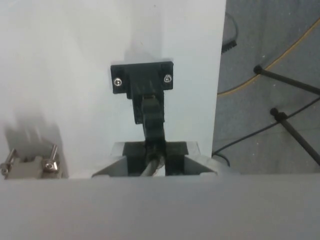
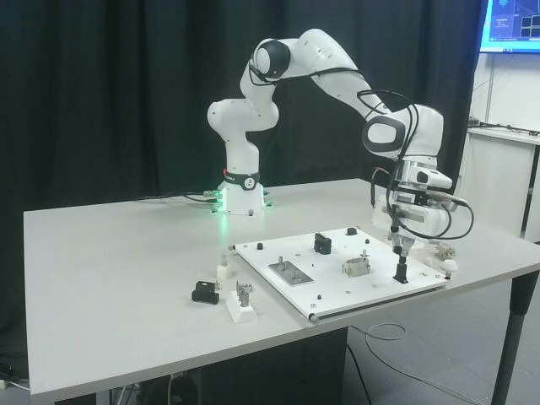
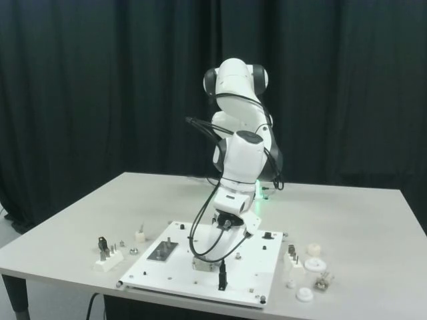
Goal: Insert USB.
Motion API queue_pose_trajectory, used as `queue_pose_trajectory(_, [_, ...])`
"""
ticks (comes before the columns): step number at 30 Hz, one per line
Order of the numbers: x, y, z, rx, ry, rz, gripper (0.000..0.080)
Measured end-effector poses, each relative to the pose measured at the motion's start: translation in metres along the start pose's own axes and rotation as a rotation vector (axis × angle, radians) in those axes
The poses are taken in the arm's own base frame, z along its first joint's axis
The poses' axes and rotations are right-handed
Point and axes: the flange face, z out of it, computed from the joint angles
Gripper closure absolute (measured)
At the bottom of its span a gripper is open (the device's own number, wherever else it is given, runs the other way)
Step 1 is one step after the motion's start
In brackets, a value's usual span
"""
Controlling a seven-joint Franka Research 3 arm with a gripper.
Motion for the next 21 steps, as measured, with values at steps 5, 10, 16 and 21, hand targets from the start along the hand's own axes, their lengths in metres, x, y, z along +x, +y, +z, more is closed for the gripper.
queue_pose_trajectory(5, [0.000, 0.000, 0.000, 0.000, 0.001, -0.001, 0.0733])
queue_pose_trajectory(10, [0.000, 0.000, 0.000, 0.001, -0.003, 0.000, 0.0733])
queue_pose_trajectory(16, [-0.004, 0.004, -0.004, 0.006, -0.030, 0.045, 0.0552])
queue_pose_trajectory(21, [-0.007, 0.007, -0.010, 0.006, -0.046, 0.053, 0.0552])
